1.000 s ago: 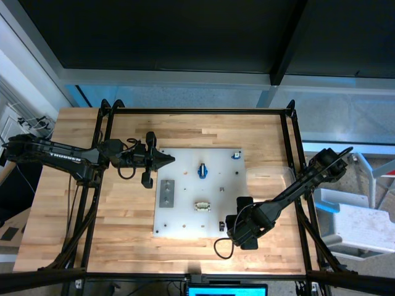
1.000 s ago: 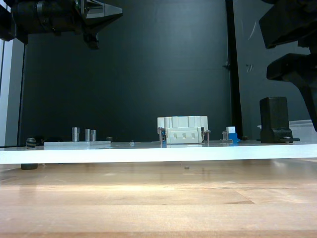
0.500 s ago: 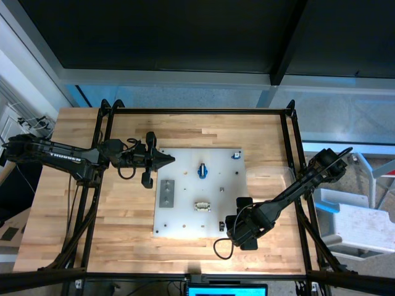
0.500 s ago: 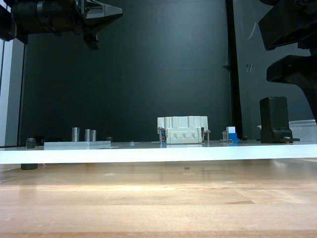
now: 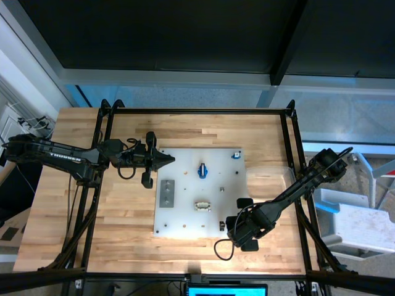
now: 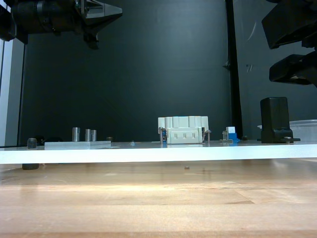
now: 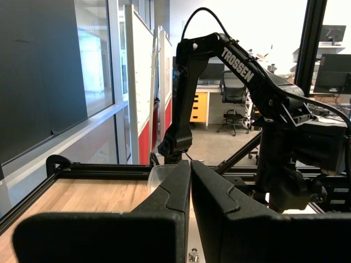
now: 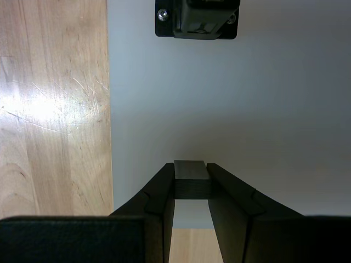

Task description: Pick the 16mm bar from the taskboard and place it in the container

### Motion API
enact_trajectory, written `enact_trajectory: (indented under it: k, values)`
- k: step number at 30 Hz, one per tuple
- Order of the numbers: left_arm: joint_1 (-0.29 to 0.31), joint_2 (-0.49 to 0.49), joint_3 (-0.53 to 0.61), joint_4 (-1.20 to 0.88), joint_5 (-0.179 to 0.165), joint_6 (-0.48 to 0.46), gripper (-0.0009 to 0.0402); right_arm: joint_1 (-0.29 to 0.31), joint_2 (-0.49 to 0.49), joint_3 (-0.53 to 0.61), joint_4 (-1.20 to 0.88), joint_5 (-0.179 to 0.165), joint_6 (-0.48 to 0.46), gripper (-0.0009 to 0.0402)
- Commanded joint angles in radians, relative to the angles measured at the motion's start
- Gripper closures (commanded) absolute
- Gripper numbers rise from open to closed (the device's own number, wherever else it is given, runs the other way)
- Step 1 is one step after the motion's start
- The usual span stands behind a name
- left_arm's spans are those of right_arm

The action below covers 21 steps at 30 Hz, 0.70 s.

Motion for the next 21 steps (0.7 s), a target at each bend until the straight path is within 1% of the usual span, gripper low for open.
enact_trajectory:
  k: [1, 5, 10, 21]
  values:
    - [0.0, 0.0, 0.0, 0.0, 0.0, 0.0, 0.0393, -0.001, -0.003, 0.0, 0.0, 0.007, -0.001, 0.0367]
    - [0.0, 0.0, 0.0, 0.0, 0.0, 0.0, 0.0393, -0.001, -0.013, 0.001, 0.001, 0.006, -0.001, 0.0383]
    - [0.0, 0.0, 0.0, 0.0, 0.0, 0.0, 0.0393, -0.001, -0.034, 0.001, 0.001, -0.016, 0.003, 0.0389]
    - [0.0, 0.0, 0.0, 0.0, 0.0, 0.0, 0.0393, -0.003, -0.101, 0.001, -0.027, -0.016, 0.003, 0.0389]
